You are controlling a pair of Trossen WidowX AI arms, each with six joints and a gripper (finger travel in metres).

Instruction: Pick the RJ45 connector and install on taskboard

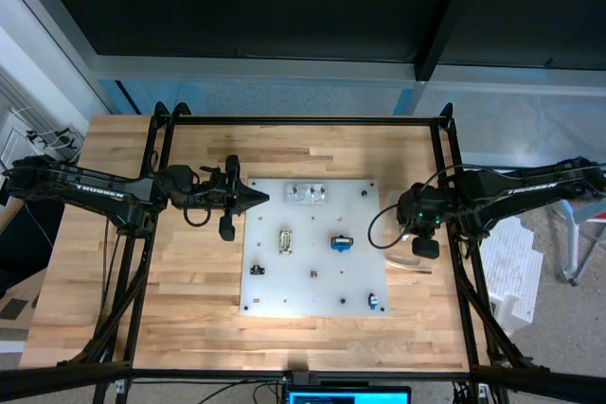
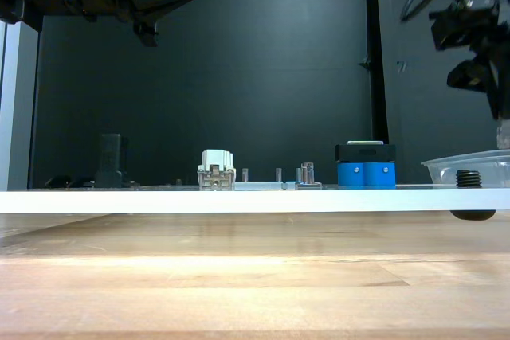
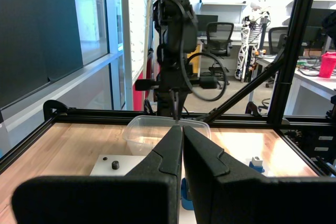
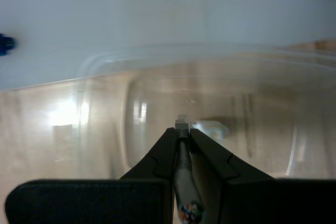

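- Right gripper (image 4: 181, 134) is the one for you to watch. Its fingers are pinched together on the grey cable tail of the RJ45 connector (image 4: 181, 123); the plug pokes out just past the tips, which leaves its nose free to enter a socket.
- You can see the connector hanging over the clear tray (image 4: 94, 77), just off the taskboard's right edge. Judging by that, the grasp is made and the carry is yet to come; whether the plug is above the tray's rim I cannot tell.
- Your target, the taskboard (image 1: 284, 281), lies flat in the middle of the table. The blue socket (image 1: 341, 243) near its centre looks the likely port, though that is a guess.
- Left gripper (image 1: 254, 198) hovers high over the board's left edge, fingers together and holding nothing; it seems parked there, out of your way.
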